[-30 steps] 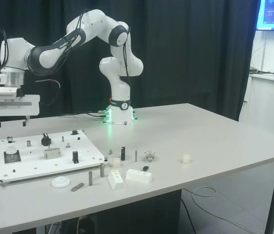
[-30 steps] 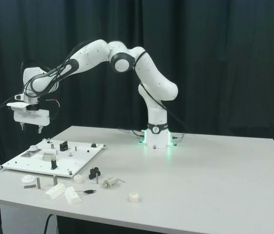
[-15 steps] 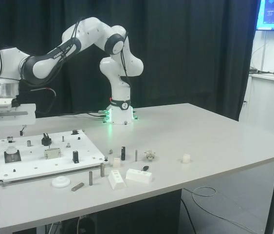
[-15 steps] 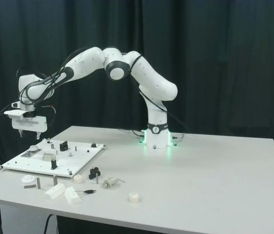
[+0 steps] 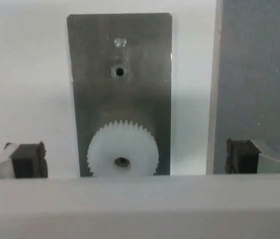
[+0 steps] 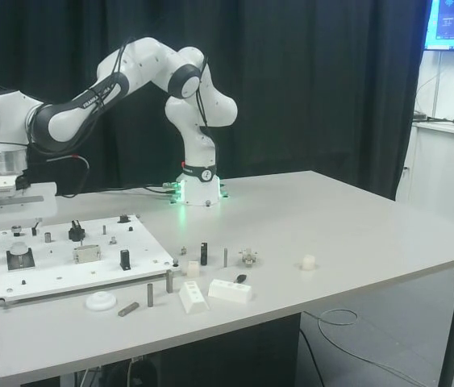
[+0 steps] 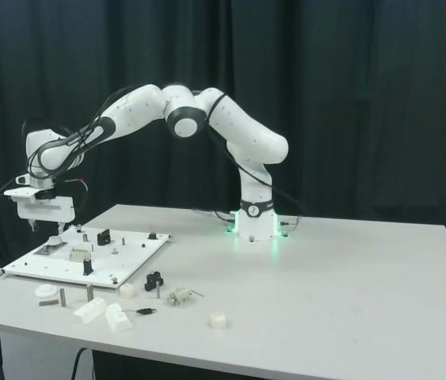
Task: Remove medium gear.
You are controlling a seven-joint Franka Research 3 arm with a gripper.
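Observation:
The medium gear [image 5: 122,152] is a white toothed wheel sitting on a grey metal plate [image 5: 120,89] at the far corner of the white assembly board [image 6: 89,270]. In the room views the gear [image 6: 18,247] [image 7: 55,239] lies just under my gripper [image 6: 13,230] [image 7: 47,226]. My gripper [image 5: 135,158] hovers above it, open wide. One black fingertip [image 5: 29,160] stands on one side of the gear and the other on the opposite side, both clear of its teeth. The hand's body hides the gear's near edge in the wrist view.
The board also carries black blocks [image 6: 74,233] and small pegs. On the table in front of it lie a large white gear [image 6: 100,302], two white blocks [image 6: 210,293], loose pegs and a small white cylinder [image 6: 308,262]. The arm's base [image 6: 197,189] stands behind.
The arm has swung toward the board's far corner and lowered, bringing the open gripper from well above the board to just over the gear.

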